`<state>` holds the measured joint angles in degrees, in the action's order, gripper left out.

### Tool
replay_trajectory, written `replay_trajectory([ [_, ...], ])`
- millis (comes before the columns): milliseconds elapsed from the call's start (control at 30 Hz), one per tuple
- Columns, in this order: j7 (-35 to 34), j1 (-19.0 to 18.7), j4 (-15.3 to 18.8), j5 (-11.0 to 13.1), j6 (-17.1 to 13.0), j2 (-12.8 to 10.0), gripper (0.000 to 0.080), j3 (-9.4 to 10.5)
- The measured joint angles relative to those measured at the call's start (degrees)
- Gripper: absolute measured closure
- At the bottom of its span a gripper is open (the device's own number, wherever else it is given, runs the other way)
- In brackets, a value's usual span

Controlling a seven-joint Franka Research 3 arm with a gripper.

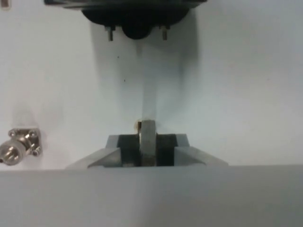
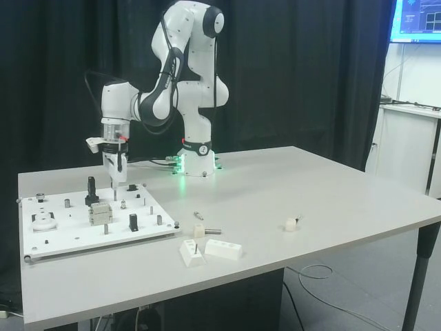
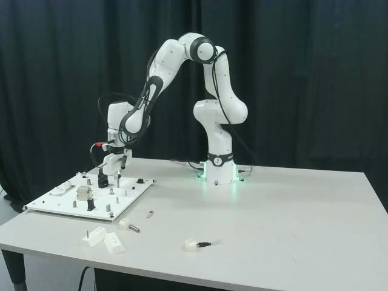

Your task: Insert square peg 2.

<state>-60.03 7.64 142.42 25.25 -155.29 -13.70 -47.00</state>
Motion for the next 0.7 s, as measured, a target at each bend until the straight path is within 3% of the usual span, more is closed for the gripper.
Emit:
replay_trajectory([
  [700,2.58,-0.08,-0.13,0.00,0.38,0.00,0.0736,0.04],
])
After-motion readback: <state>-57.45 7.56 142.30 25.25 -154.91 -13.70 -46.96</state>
